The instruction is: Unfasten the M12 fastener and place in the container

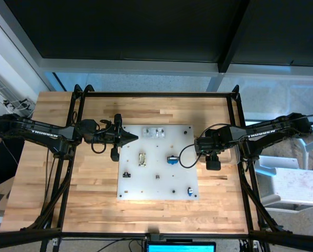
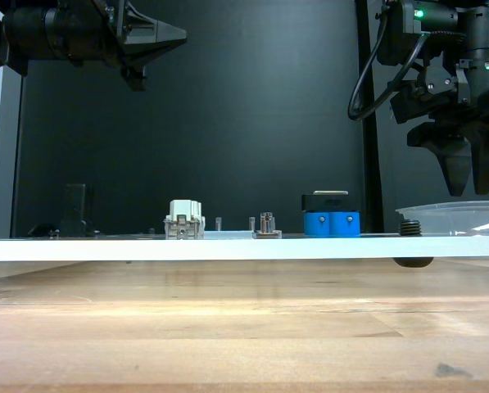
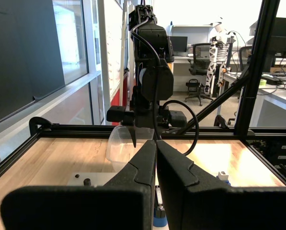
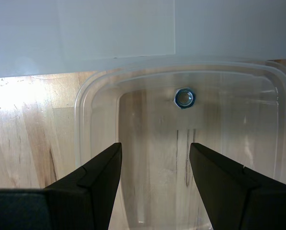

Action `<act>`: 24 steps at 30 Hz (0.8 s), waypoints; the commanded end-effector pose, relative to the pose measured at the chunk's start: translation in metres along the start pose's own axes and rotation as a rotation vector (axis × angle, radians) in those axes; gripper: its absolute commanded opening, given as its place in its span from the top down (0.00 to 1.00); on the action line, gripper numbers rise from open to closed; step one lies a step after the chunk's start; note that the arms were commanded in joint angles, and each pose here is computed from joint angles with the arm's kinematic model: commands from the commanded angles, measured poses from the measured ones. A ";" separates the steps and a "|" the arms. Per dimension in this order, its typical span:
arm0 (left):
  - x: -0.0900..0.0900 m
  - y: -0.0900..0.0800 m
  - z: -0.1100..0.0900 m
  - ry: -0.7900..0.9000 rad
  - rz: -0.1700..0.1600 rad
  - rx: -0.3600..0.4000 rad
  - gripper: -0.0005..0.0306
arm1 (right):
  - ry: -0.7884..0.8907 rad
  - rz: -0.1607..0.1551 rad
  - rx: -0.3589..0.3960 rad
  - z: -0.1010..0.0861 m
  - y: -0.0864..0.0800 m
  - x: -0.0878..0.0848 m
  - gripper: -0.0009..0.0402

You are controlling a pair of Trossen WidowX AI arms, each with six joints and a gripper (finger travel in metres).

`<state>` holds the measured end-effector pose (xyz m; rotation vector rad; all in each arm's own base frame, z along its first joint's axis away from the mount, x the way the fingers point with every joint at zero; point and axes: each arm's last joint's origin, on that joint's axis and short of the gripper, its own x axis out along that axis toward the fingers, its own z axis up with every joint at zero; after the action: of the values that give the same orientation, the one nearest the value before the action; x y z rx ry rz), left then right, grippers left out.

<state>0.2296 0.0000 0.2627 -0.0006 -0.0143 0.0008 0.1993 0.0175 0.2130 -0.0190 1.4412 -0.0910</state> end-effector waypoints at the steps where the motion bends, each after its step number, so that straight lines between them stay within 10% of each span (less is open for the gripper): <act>1: 0.000 0.000 0.000 0.000 0.000 0.000 0.98 | -0.001 0.000 -0.001 0.000 0.000 0.000 0.50; 24: 0.000 0.000 0.000 0.000 0.000 0.000 0.98 | -0.024 0.003 0.001 0.002 0.000 0.000 0.50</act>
<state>0.2296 0.0000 0.2626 -0.0002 -0.0139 0.0008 0.2015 0.0177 0.2131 -0.0166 1.4178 -0.0888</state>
